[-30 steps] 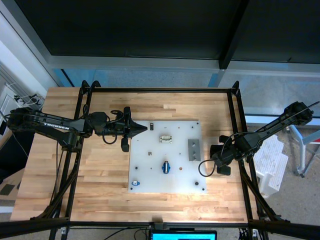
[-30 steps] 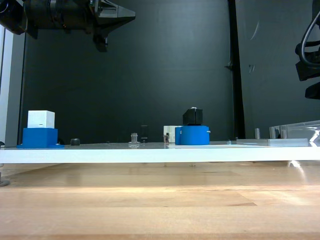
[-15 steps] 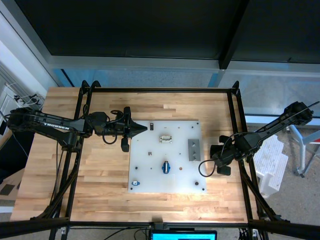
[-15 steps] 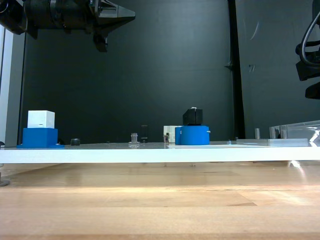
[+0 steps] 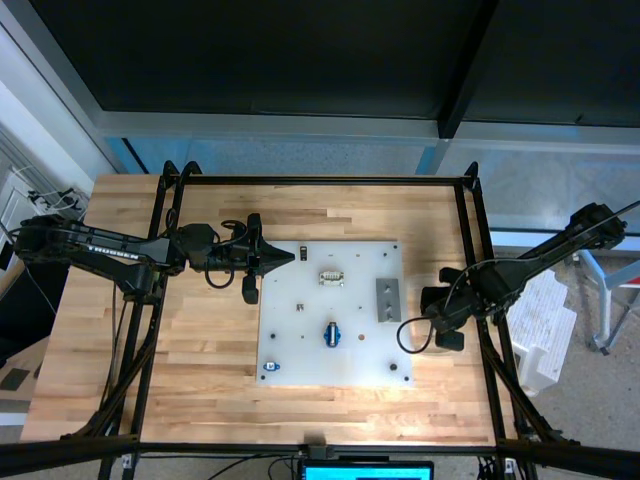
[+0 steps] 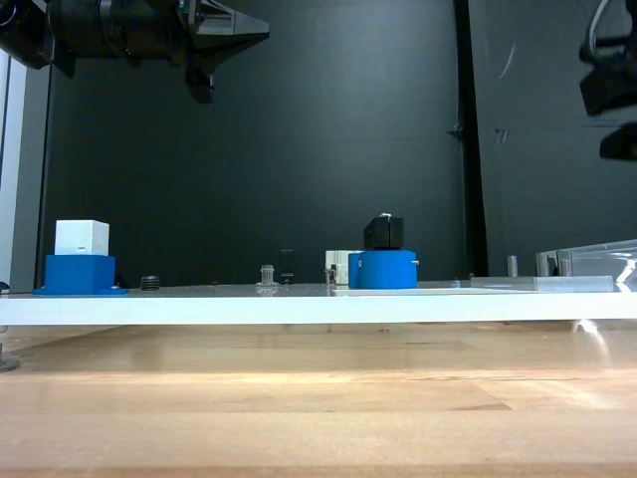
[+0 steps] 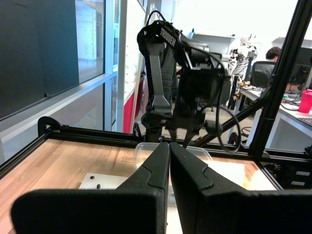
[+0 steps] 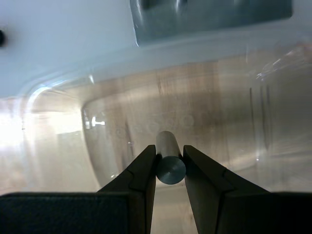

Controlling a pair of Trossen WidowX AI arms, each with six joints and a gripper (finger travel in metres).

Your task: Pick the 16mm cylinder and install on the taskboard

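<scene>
- The right gripper (image 8: 169, 155) pinches the 16mm cylinder (image 8: 170, 165) between its fingers. The peg hangs above the clear tray (image 8: 90, 131), just beside the right edge of the taskboard (image 5: 300, 345).
- The left gripper (image 7: 169, 152) hovers high over the board's left edge — fingers pressed together, holding nothing, it seems.
</scene>
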